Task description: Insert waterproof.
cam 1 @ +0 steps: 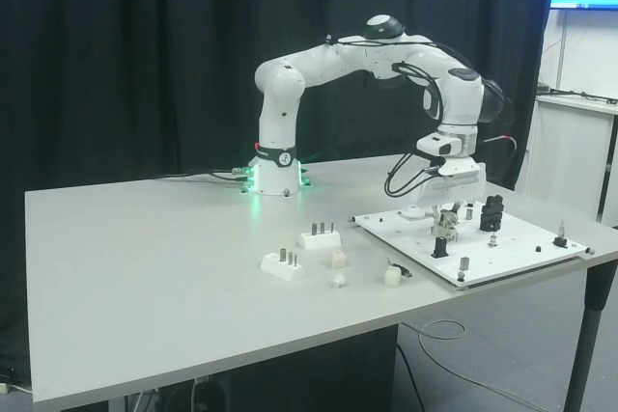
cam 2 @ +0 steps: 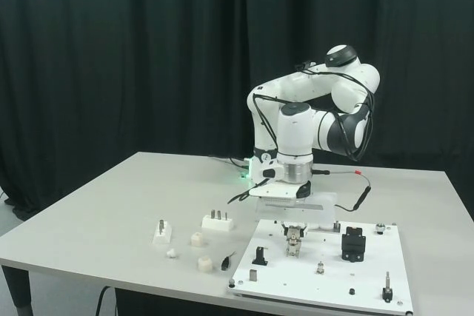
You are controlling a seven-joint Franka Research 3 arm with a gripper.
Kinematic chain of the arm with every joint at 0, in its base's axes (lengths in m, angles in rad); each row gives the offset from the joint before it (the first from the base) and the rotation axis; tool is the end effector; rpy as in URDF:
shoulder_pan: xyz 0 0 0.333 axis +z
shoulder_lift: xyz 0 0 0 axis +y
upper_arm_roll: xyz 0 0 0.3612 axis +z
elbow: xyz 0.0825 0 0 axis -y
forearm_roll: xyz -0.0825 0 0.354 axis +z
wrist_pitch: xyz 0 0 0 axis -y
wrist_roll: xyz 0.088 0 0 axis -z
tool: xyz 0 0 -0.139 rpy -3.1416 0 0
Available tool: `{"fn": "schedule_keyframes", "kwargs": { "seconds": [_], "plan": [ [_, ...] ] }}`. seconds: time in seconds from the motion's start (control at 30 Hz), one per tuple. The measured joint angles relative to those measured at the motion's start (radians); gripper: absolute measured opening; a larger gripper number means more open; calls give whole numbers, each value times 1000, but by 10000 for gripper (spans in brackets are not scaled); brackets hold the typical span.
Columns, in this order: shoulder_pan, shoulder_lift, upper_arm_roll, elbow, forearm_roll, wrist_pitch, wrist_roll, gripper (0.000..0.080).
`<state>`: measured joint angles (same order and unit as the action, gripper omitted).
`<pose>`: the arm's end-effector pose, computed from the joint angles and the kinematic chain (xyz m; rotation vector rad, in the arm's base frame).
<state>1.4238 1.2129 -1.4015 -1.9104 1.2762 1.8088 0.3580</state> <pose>0.5570 0.2252 0.2338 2.9079 -1.1843 -0.0483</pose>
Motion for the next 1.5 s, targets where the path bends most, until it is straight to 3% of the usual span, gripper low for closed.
{"fn": "schedule_keyframes", "kwargs": {
  "seconds": [0.63, 0.67, 0.83, 0.87, 1.1, 1.17, 1.5],
  "plan": [
    [2, 1, 3, 5, -2, 0, 2, 310],
    [2, 1, 3, 6, -4, 0, 2, 514],
    [4, 1, 2, 7, -17, 0, 2, 514],
    [4, 1, 2, 7, -20, -1, 2, 726],
    [4, 1, -9, 6, -42, -16, 17, 726],
    [4, 0, -15, 5, -47, -22, 23, 795],
    [4, 0, -57, 1, -68, -63, 48, 799]
  ]
}}
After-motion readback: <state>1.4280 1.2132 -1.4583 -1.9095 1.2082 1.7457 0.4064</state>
